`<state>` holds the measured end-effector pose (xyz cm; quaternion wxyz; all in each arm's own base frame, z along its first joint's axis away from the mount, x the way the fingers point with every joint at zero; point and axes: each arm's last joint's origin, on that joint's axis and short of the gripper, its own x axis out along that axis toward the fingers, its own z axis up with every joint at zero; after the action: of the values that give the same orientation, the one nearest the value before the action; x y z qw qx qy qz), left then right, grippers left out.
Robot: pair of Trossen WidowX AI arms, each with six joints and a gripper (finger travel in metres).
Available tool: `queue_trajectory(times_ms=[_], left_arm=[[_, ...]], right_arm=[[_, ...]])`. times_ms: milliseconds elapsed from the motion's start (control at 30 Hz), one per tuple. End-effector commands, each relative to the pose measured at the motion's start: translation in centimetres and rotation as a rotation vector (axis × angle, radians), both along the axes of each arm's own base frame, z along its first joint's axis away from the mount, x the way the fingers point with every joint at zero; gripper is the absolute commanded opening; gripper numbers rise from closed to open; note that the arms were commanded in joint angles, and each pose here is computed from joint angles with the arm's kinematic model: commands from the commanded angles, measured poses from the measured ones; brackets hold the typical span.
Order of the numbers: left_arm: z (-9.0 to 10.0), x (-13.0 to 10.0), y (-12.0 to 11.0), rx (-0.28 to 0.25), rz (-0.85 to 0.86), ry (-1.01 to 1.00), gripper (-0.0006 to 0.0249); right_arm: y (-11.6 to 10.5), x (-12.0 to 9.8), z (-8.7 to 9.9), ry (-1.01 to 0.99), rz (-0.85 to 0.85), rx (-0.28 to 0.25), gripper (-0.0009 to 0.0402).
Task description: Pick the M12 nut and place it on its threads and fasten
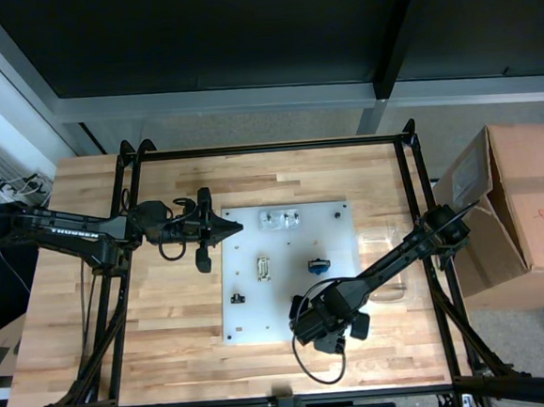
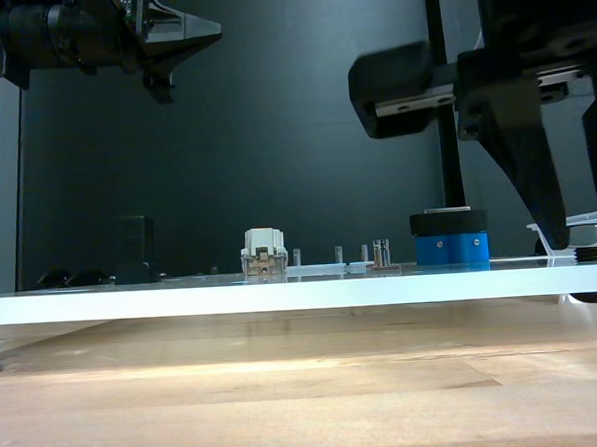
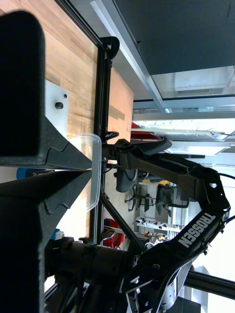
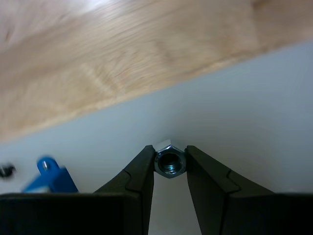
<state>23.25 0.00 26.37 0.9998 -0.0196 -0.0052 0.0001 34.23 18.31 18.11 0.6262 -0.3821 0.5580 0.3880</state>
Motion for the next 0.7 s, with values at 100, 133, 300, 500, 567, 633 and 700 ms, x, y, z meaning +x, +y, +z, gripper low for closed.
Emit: queue_trajectory(times_ms=[100,133,300,500,567,633,700], left_arm=[[0.0,0.01,0.0,0.0,0.0,0.0,0.0],[0.0,0.01,0.0,0.0,0.0,0.0,0.0],[0.0,0.01,0.0,0.0,0.0,0.0,0.0],[0.0,0.01,0.0,0.0,0.0,0.0,0.0],[0.0,0.01,0.0,0.0,0.0,0.0,0.0],[0.0,0.01,0.0,0.0,0.0,0.0,0.0],[0.0,0.01,0.0,0.0,0.0,0.0,0.0]], right_arm=[[-0.14,-0.07,0.06,0.017,-0.19,0.004,0.0027],[-0.16,-0.05,0.06,0.019,-0.222,0.007,0.0027],[-0.2,0.2,0.08,0.011,-0.402,0.033,0.0027],[-0.22,0.3,0.02,0.021,-0.63,0.055,0.0027],[-0.22,0.32,0.02,0.024,-0.721,0.063,0.0027],[-0.21,0.31,0.02,0.03,-0.799,0.069,0.0027],[-0.21,0.31,0.02,0.035,-0.887,0.077,0.0027]])
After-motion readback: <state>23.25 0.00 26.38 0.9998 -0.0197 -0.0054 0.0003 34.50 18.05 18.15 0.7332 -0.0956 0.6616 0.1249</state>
